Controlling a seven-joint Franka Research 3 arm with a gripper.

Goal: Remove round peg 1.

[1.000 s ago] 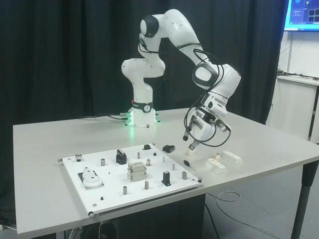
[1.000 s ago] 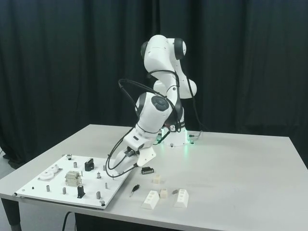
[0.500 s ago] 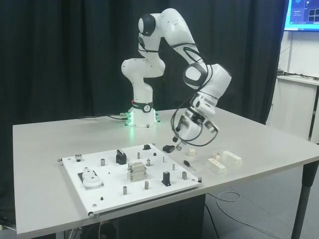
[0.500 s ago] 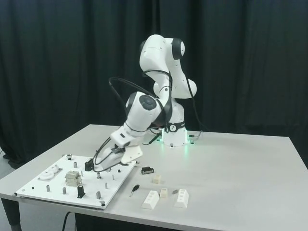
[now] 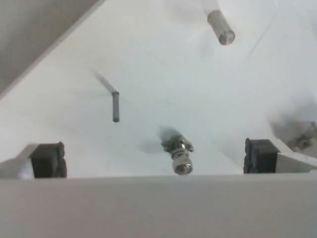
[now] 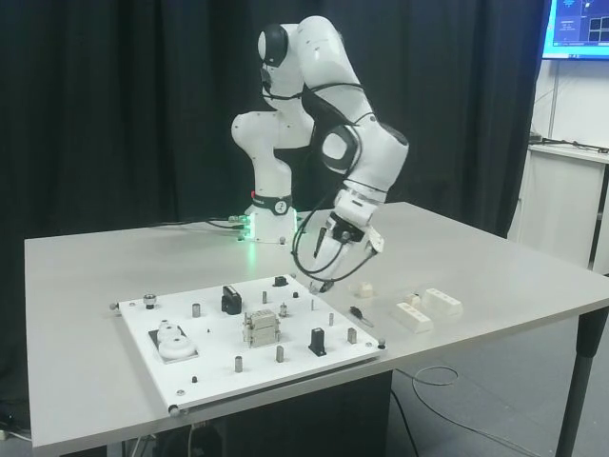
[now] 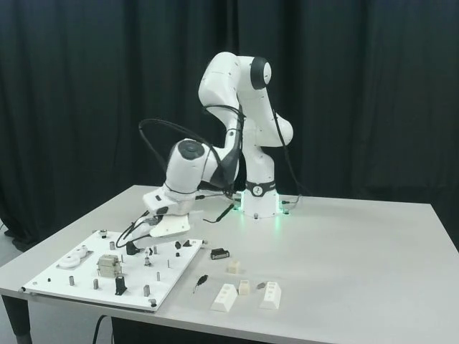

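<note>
Even, bright room light — wrist view blurred, soft shadows.

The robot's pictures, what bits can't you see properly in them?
- Gripper: first room view, too small to tell how its fingers stand.
- White board: wrist view, cut off by the picture's edges and by a pale band of the robot's own hand.
- Pegs on the board: both room views, too small to tell which is round peg 1.
- Grey cluster: wrist view, blurred and cut by the edge.
</note>
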